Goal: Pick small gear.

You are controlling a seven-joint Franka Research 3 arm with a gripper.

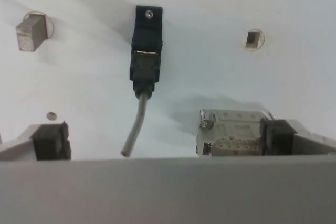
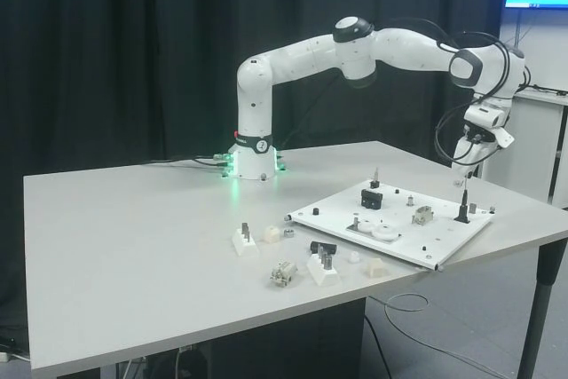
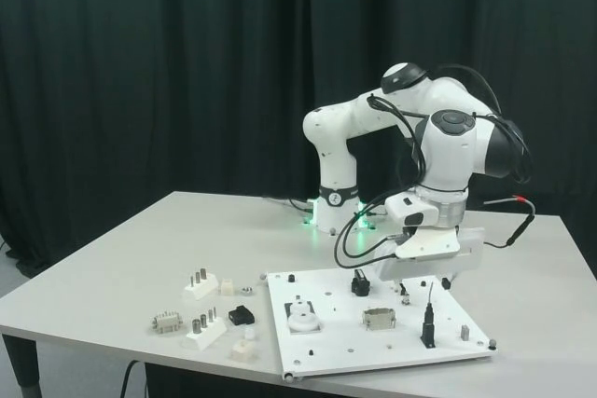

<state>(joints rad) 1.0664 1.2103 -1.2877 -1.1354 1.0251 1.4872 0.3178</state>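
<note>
While the white arm reached out over the white board [image 2: 444,235] on the grey table [image 2: 133,228], its gripper [image 3: 417,279] hung above the board, empty. The wrist view showed the two black fingertips [image 1: 50,140] spread wide apart.

Between and beyond those fingertips, the wrist view took in only the board's own fittings. These were a black plug with a short grey cable stub [image 1: 146,51], a grey square peg [image 1: 31,32], a square hole [image 1: 253,39] and a pale multi-pin connector [image 1: 233,135] near one fingertip. No gear appeared in that view.

What looked like the small gear [image 2: 354,256], a little white round piece, lay off the board, flat on the table. It sat just past the board edge opposite the side the gripper hung over, so gear and gripper were well apart, with the board's width between them. From the second room view the same piece [image 3: 249,332] sat near the board's corner, among other loose parts. A black block [image 3: 241,314] lay just beside it, and a white holder with grey pins [image 3: 203,331] lay further from the board.

On the board itself two larger white gears [image 2: 376,230] rested side by side, touching or nearly so.
</note>
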